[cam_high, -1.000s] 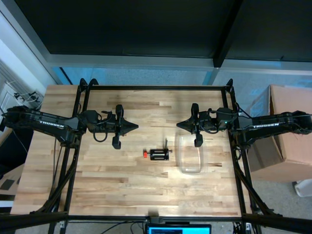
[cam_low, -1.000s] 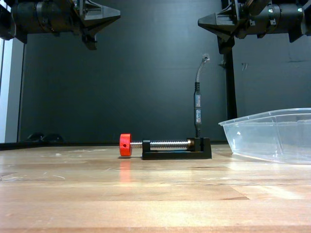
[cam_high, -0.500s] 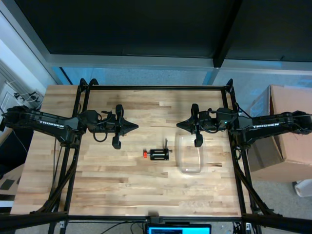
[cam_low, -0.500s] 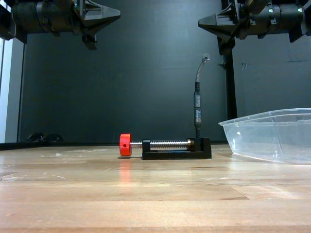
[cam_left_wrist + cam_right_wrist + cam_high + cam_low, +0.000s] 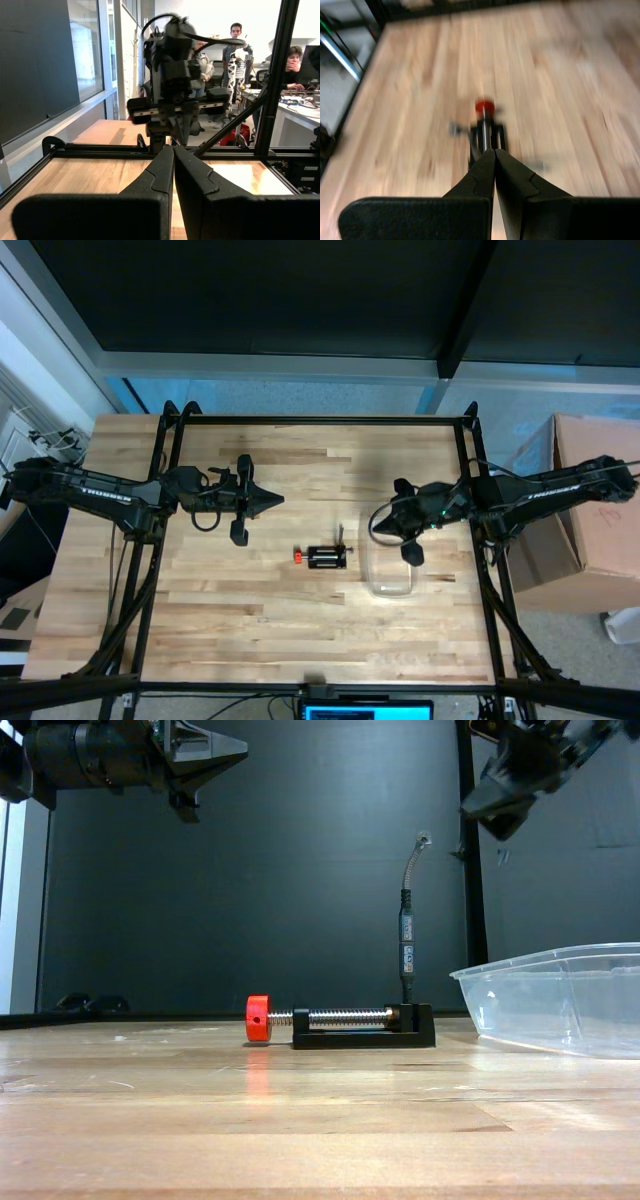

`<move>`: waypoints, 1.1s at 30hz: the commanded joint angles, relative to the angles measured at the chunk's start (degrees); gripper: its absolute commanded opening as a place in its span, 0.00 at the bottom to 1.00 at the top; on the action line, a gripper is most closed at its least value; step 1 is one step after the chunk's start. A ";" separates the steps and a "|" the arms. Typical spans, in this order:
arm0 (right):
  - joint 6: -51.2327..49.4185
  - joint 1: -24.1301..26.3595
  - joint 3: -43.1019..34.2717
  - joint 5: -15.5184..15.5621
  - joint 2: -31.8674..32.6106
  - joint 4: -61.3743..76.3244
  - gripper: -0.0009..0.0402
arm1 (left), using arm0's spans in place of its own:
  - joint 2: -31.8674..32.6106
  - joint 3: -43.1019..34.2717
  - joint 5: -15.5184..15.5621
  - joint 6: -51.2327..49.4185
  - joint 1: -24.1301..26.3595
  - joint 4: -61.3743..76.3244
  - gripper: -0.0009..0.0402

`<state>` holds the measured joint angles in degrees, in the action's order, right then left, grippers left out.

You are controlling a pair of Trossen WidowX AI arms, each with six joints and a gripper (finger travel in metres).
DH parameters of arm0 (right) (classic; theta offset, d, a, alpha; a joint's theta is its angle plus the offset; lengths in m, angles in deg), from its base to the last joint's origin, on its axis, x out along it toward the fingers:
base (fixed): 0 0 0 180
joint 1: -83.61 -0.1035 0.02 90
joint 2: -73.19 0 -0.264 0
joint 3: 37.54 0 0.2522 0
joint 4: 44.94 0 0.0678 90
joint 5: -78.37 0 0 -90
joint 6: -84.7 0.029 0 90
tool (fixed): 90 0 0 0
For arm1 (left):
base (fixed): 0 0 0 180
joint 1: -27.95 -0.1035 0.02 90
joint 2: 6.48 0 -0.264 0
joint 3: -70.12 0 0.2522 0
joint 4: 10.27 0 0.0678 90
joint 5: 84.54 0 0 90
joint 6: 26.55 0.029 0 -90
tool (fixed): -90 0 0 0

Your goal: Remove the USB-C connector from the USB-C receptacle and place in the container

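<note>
While connector [image 5: 407,948] stands seated, both claws [image 5: 279,500] [image 5: 374,526] aloft

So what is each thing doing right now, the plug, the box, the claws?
USB-C connector: plugged in, standing upright in the clamp, nothing gripping it.
clamp: lying flat on the table.
container: lidless, resting right of the clamp.
left gripper: shut, high above the table.
right gripper: shut, tilted down toward the clamp.
</note>
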<state>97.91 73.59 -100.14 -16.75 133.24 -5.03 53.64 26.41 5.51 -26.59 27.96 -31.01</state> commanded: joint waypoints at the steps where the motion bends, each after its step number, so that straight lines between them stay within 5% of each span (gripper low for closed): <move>1: 2.21 -1.38 -6.27 -1.36 3.89 9.51 0.02 | 0.00 0.00 -0.02 0.02 0.00 -0.02 0.02; 14: 7.34 -2.80 -28.61 -1.31 22.67 34.03 0.04 | 0.00 0.00 -0.02 0.02 -0.02 -0.02 0.02; 26: 6.91 -3.39 -36.59 -1.31 31.91 36.92 0.46 | 0.00 0.00 -0.02 0.02 -0.02 -0.02 0.02; 33: 7.04 -3.54 -36.72 -1.29 33.51 35.87 0.55 | 0.00 0.00 -0.02 0.02 -0.02 -0.02 0.02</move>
<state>104.82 70.05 -136.86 -18.07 166.53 30.92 53.64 26.41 5.49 -26.59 27.96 -31.04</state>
